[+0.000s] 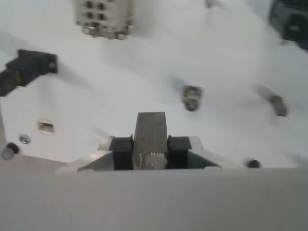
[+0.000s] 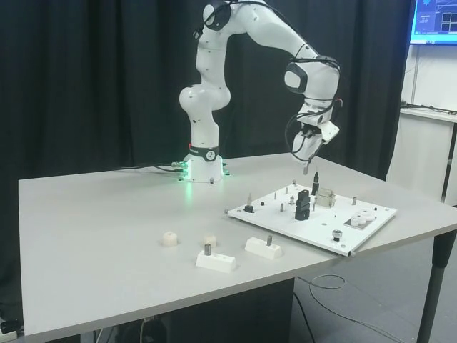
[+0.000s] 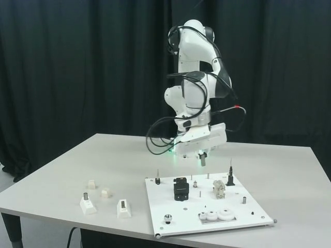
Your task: Insert square peg 4.
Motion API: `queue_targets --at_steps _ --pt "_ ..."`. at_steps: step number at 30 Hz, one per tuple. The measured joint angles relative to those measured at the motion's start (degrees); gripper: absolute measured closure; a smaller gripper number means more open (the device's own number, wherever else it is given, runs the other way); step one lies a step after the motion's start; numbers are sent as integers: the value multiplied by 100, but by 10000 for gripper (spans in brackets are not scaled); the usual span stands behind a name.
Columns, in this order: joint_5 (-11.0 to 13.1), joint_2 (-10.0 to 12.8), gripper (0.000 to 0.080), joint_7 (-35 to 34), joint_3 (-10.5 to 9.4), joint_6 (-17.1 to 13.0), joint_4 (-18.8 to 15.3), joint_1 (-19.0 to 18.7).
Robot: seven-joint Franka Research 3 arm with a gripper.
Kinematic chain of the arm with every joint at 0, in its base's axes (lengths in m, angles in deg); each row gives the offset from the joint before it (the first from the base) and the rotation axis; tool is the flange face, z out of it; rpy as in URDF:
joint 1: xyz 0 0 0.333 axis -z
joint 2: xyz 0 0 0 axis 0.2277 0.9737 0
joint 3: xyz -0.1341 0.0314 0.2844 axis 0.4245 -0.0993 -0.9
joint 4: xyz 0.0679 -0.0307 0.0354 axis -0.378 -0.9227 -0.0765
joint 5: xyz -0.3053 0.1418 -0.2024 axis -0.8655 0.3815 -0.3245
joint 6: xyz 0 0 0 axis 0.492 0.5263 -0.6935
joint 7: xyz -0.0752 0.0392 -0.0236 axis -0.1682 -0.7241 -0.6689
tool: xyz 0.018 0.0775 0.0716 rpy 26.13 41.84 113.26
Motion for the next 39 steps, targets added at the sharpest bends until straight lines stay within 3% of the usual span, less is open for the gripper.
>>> queue_targets --at_steps 28,39 --pt "-6 -933 652 -1259 -477 -1317 -1941 -545" --pt "-11 -940 652 -2091 -869 -1501 -2155 -672"
